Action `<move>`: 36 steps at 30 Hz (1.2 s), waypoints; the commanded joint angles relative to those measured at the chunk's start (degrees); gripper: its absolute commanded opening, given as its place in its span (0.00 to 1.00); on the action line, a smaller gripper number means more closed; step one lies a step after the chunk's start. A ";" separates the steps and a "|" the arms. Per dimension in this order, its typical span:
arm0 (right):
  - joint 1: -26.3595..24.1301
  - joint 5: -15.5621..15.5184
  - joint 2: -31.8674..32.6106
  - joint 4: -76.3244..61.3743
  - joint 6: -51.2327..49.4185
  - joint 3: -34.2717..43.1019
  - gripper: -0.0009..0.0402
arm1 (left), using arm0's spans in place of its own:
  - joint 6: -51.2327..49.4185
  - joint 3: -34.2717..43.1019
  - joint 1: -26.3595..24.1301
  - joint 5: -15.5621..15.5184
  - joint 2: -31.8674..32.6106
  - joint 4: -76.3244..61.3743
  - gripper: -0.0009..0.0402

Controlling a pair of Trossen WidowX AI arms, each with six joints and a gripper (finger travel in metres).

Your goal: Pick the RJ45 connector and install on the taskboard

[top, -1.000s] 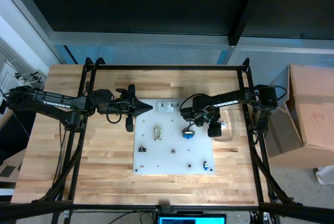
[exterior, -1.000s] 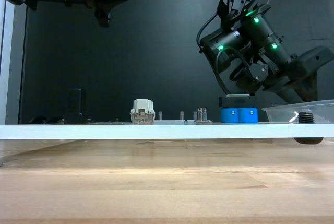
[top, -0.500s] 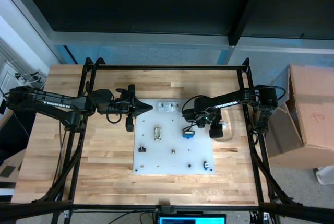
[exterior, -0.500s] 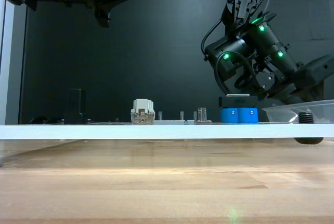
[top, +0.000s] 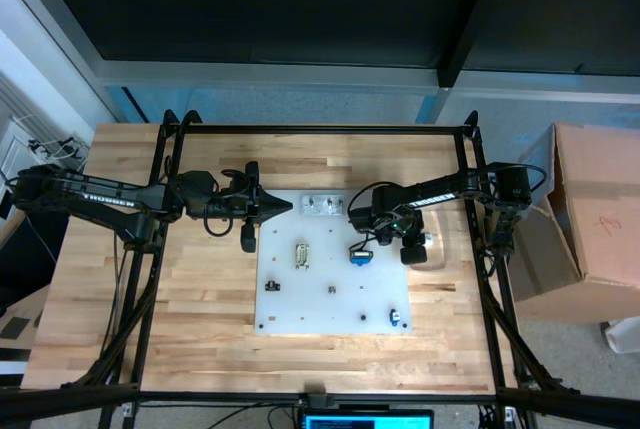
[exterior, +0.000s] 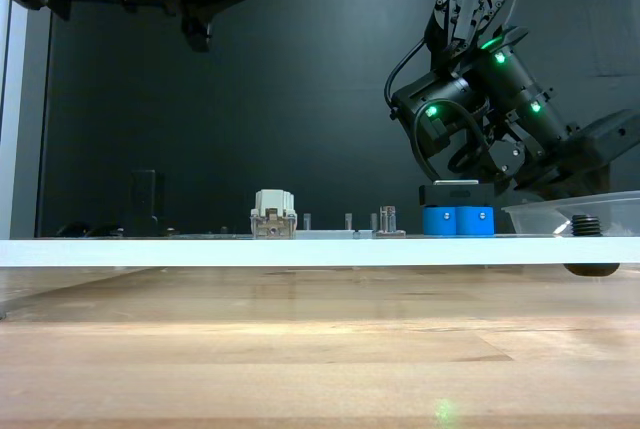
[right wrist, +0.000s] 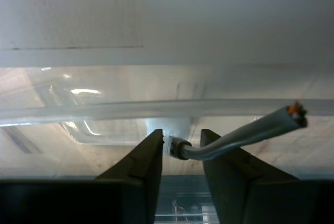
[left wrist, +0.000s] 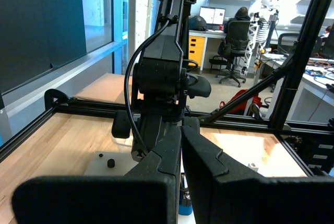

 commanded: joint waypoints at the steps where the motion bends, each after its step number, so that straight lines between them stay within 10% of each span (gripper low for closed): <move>1: -0.11 -0.09 0.00 0.33 0.17 0.02 0.16 | 0.00 0.00 0.00 0.00 0.00 0.02 0.02; 14: -0.09 -0.17 -2.71 0.15 2.05 0.02 0.03 | 0.00 0.00 0.00 0.00 0.00 0.02 0.02; 36: 3.45 -0.94 -32.89 7.13 7.06 0.02 0.02 | 0.00 0.00 0.02 0.00 0.00 0.02 0.02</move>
